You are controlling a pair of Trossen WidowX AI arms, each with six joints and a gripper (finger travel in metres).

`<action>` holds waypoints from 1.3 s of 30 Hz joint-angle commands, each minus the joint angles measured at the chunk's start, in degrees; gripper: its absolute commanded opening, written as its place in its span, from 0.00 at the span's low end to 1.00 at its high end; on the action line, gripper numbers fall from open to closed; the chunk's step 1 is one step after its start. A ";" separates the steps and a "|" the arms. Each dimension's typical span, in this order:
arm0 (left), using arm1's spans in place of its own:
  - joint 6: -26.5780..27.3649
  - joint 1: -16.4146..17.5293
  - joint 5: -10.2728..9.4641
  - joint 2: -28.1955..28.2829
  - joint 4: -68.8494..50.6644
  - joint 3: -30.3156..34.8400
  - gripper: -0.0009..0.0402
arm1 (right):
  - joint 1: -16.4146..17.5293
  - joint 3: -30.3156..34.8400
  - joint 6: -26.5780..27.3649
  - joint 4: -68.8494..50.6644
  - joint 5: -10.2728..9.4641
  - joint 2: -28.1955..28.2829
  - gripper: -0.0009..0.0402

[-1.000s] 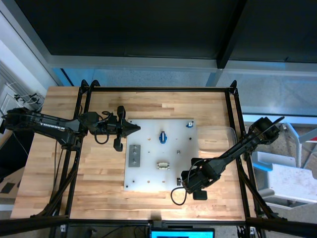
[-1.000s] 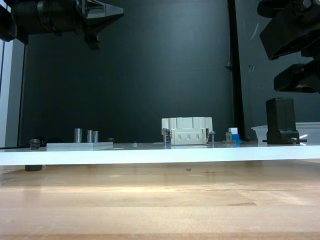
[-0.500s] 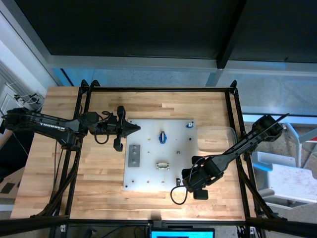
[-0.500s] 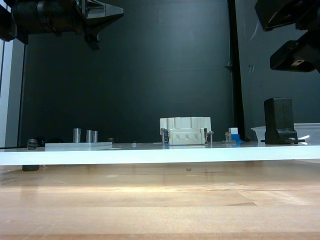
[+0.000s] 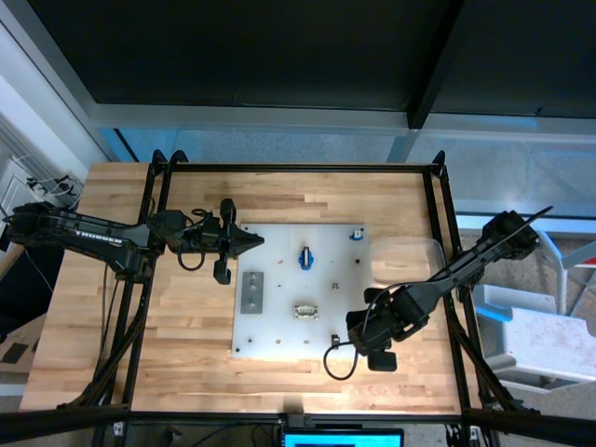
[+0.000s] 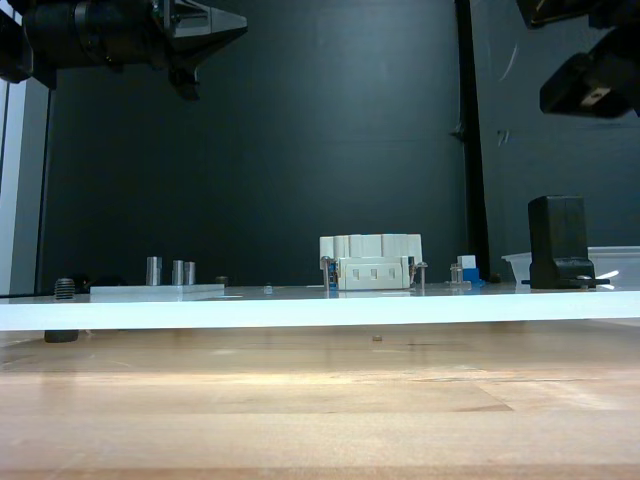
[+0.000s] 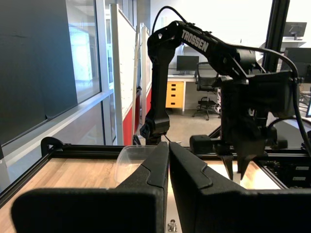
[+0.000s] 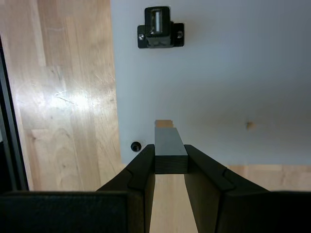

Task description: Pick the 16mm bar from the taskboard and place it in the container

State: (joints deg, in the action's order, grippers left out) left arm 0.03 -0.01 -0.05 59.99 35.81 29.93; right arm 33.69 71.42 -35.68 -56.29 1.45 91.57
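The 16mm bar [image 8: 170,145] is a short grey block, and my right gripper [image 8: 170,159] is shut on it in the right wrist view. It hangs over the near right corner of the white taskboard [image 8: 233,82]. Seen from above, the right gripper [image 5: 361,331] sits over that corner of the taskboard [image 5: 279,326]. The clear container [image 5: 407,258] rests on the table just past the board's right edge. My left gripper [image 5: 253,240] is shut and empty, held high over the board's far left edge.
The board carries a grey metal block [image 5: 253,291], a blue knob [image 5: 306,256], a silver connector [image 5: 305,311] and a black fitting [image 8: 160,33] near the held bar. A black frame [image 5: 447,279] borders the table. Bare wood lies in front of the board.
My right gripper has risen and shifted a little right, still holding the bar; in the low view it has climbed almost out of view. The left arm has not moved.
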 commanded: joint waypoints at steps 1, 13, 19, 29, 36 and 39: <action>-0.02 0.02 0.02 0.00 0.00 0.02 0.02 | -0.66 0.39 0.11 -1.22 0.09 -1.57 0.10; -0.02 0.00 0.02 0.00 0.02 0.02 0.02 | -3.06 0.39 0.61 -5.57 0.52 -7.52 0.10; -0.02 0.02 0.02 0.00 0.02 0.02 0.02 | -3.93 0.39 1.88 -7.21 0.55 -8.57 0.10; -0.02 0.02 0.02 0.00 0.02 0.02 0.02 | -6.84 0.20 3.08 -7.80 0.50 -9.57 0.10; -0.02 0.02 0.02 0.00 0.02 0.02 0.02 | -12.72 -2.73 3.15 -10.69 0.50 -13.42 0.10; -0.02 0.00 0.02 0.00 0.02 0.02 0.02 | -15.17 -4.07 3.65 -11.41 0.50 -15.06 0.10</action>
State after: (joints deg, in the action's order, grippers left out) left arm 0.01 -0.01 -0.03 59.99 35.81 29.95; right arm 19.55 67.94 -32.45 -67.48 1.98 77.06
